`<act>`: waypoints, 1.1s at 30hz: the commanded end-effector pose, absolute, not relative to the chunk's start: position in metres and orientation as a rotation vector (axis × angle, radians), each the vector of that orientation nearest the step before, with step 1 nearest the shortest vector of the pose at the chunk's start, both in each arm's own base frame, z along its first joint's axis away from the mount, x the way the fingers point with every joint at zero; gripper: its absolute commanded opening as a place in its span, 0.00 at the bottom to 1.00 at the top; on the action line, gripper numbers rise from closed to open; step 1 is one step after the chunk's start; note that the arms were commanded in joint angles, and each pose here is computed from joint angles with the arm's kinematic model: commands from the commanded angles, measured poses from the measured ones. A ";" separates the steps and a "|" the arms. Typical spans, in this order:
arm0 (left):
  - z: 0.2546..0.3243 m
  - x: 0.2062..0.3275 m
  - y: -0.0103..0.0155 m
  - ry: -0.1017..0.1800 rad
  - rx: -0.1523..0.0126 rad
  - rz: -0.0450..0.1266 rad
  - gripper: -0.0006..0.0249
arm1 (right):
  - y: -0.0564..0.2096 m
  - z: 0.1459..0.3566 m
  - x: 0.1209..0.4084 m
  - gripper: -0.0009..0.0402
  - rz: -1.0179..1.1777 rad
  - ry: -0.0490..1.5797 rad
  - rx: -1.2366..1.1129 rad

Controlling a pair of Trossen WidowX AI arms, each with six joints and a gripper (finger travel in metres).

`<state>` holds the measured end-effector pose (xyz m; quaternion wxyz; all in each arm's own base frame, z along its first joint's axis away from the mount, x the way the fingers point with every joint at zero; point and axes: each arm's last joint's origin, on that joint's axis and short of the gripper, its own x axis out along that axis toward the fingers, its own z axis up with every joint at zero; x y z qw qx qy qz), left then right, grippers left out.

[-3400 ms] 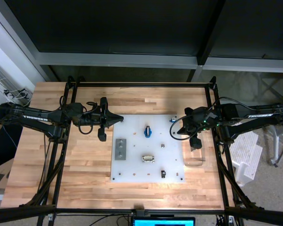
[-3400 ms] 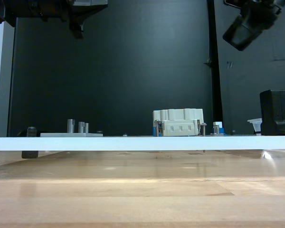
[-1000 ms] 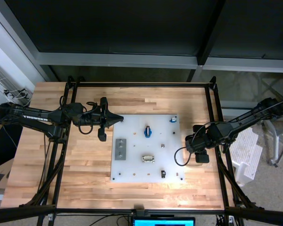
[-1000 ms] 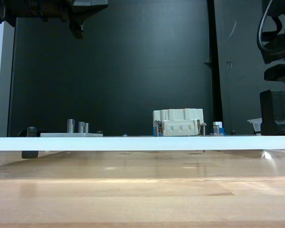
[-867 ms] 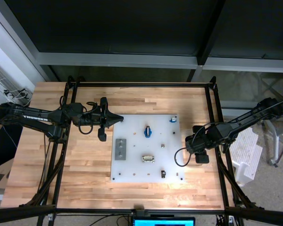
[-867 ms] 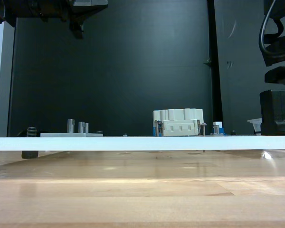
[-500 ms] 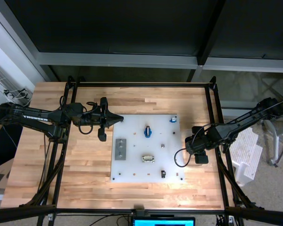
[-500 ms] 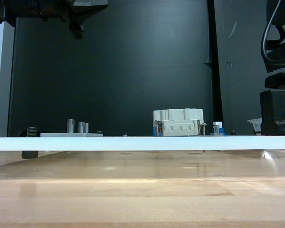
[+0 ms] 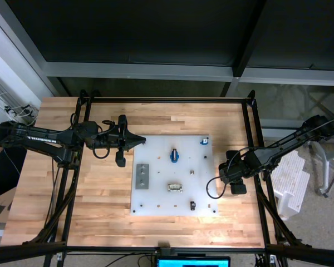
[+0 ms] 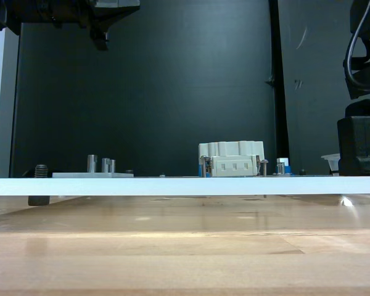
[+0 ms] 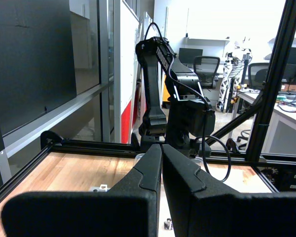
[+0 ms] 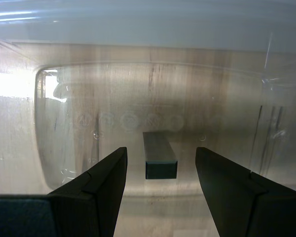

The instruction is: Pick the 16mm bar and install on taskboard

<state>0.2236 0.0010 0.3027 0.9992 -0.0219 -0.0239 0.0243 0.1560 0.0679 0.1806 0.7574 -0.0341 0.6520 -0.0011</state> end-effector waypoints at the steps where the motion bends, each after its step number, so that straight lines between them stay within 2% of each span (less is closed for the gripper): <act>1: 0.3027 0.224 0.0011 -0.048 -0.043 0.049 0.02 | 0.068 0.180 0.156 0.49 0.002 1.421 -0.079; 13: 0.3027 0.224 0.0011 -0.048 -0.043 0.049 0.02 | 0.068 0.179 0.155 0.48 0.006 1.425 -0.088; 33: 0.3027 0.224 0.0011 -0.048 -0.043 0.049 0.02 | 0.068 0.179 0.155 0.15 0.014 1.425 -0.095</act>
